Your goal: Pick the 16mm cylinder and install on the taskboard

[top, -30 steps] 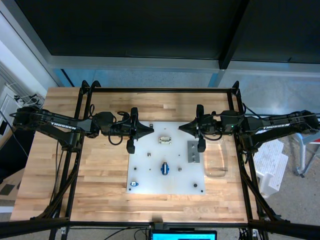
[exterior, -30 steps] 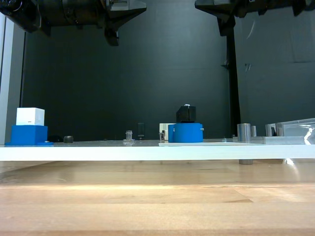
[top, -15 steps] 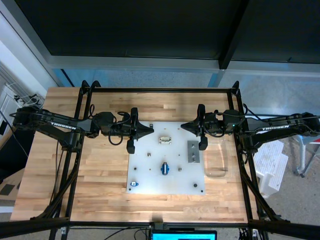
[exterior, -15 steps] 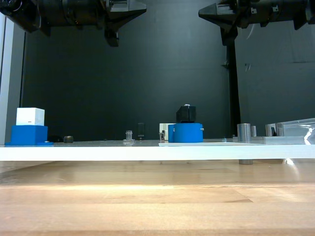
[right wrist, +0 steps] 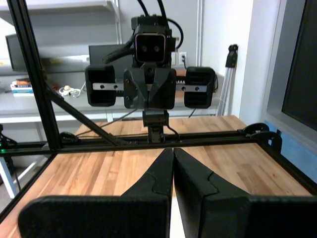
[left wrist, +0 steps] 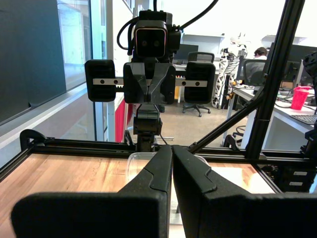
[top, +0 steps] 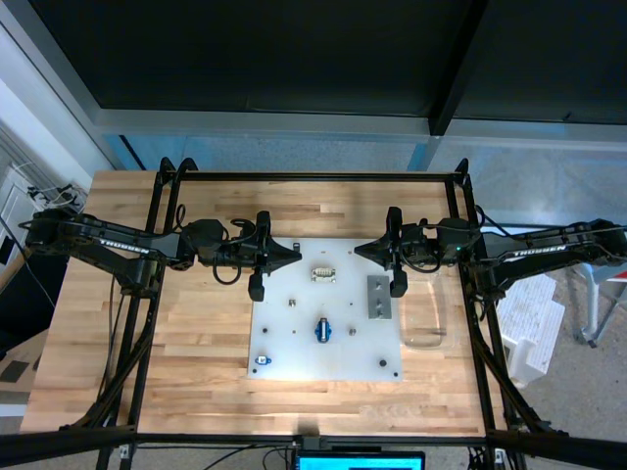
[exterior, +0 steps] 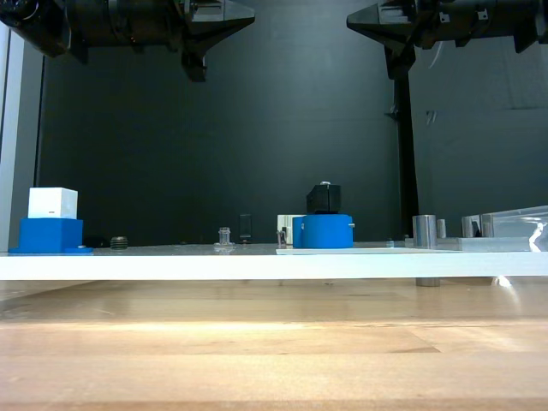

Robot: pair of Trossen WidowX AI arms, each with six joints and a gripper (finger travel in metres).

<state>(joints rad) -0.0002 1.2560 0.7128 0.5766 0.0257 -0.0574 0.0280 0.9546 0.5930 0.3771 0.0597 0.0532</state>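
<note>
The white taskboard (top: 294, 343) lies in the middle of the table. A small silvery peg, the 16mm cylinder (top: 351, 331), stands upright on it just right of the blue fitting (top: 321, 330); from table height the cylinder (exterior: 425, 231) rises above the board edge (exterior: 257, 265). My left gripper (top: 297, 253) hovers shut and empty over the board's back left edge, its fingertips (left wrist: 172, 147) pressed together. My right gripper (top: 358, 251) hovers shut and empty over the back right, facing the left one (right wrist: 173, 149). Both hang high above the board (exterior: 253, 14) (exterior: 349, 17).
A grey metal block (top: 378, 296) and a beige connector (top: 322, 273) sit on the board's far half. A blue and white fitting (top: 261, 361) is at its near left corner. A clear plastic tray (top: 423, 313) lies right of the board. A black frame rims the table.
My right gripper has pulled back slightly to the right and sunk a little. The left arm and the objects on the board have not moved.
</note>
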